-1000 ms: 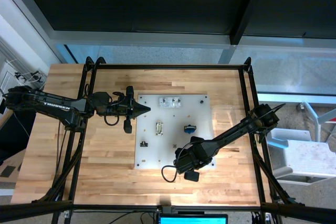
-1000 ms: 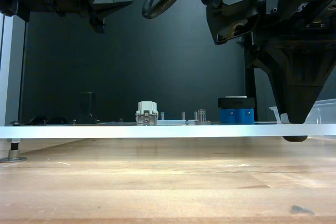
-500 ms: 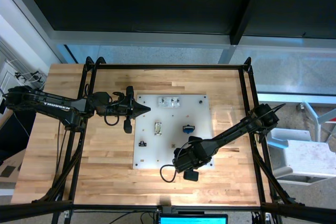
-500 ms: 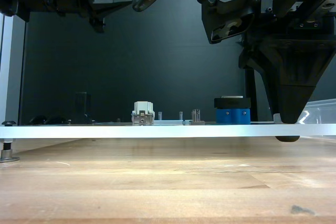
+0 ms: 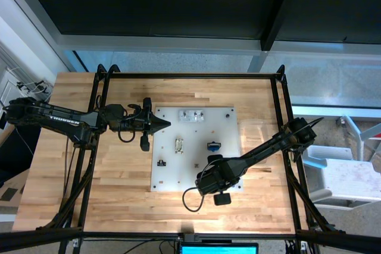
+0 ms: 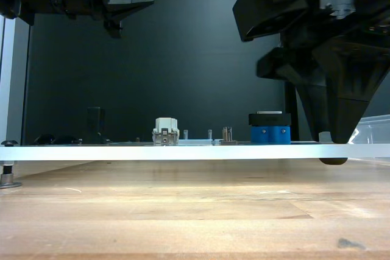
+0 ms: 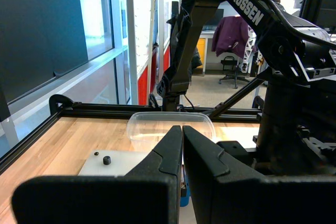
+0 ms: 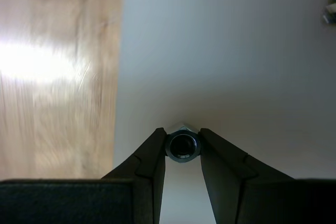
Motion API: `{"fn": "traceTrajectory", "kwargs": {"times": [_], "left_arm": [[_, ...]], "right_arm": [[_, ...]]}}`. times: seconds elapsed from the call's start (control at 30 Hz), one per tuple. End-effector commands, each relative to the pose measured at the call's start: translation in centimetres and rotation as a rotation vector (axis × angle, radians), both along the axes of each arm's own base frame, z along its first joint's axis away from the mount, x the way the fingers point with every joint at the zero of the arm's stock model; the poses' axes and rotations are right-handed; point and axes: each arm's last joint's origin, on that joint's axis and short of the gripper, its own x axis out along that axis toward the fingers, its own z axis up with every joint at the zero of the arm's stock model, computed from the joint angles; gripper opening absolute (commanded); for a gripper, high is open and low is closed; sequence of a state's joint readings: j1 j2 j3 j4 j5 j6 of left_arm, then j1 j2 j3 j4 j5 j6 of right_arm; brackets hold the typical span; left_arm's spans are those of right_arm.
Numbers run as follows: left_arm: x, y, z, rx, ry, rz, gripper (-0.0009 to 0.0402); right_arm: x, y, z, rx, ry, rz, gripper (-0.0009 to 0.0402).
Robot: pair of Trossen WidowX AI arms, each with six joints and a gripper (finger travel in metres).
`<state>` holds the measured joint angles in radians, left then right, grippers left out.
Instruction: Unfasten the M12 fastener and place in the container
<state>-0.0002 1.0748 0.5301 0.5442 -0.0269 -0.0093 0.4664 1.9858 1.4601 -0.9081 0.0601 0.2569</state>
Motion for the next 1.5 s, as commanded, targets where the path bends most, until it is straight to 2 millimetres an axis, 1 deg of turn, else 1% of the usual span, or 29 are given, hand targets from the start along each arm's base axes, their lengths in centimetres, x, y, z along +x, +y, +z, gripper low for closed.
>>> {"fn": "traceTrajectory", "kwargs": {"times": [0.03,0.2,0.37,0.47,0.6,0.9,1.0,1.13,1.5], "left_arm": [[0.01,0.00,-0.01,0.000,0.000,0.000,0.0000],[0.01,0.00,-0.01,0.000,0.000,0.000,0.0000],[0.01,0.00,-0.01,0.000,0.000,0.000,0.0000],[0.01,0.00,-0.01,0.000,0.000,0.000,0.0000],[0.01,0.01,-0.01,0.000,0.000,0.000,0.0000],[0.01,0.00,-0.01,0.000,0.000,0.000,0.0000],[0.01,0.00,-0.01,0.000,0.000,0.000,0.0000],[0.01,0.00,-0.01,0.000,0.000,0.000,0.0000],[0.01,0.01,-0.01,0.000,0.000,0.000,0.0000]], "right_arm": [[0.00,0.05,0.02,-0.030,-0.003,0.217,0.0007],[0.01,0.02,0.09,-0.081,-0.009,0.552,0.0007],[0.02,0.00,0.09,-0.122,-0.011,0.823,0.0007],[0.02,-0.02,0.09,-0.140,-0.012,0.940,0.0007],[0.03,-0.03,0.09,-0.157,-0.013,1.049,0.0007],[0.06,-0.01,0.10,-0.159,-0.017,1.061,0.0007],[0.07,-0.03,0.11,-0.158,-0.017,1.059,0.0016],[0.04,0.01,0.11,-0.144,-0.017,1.062,0.0051],[-0.03,0.04,0.38,-0.134,-0.027,1.067,0.0173]]}}
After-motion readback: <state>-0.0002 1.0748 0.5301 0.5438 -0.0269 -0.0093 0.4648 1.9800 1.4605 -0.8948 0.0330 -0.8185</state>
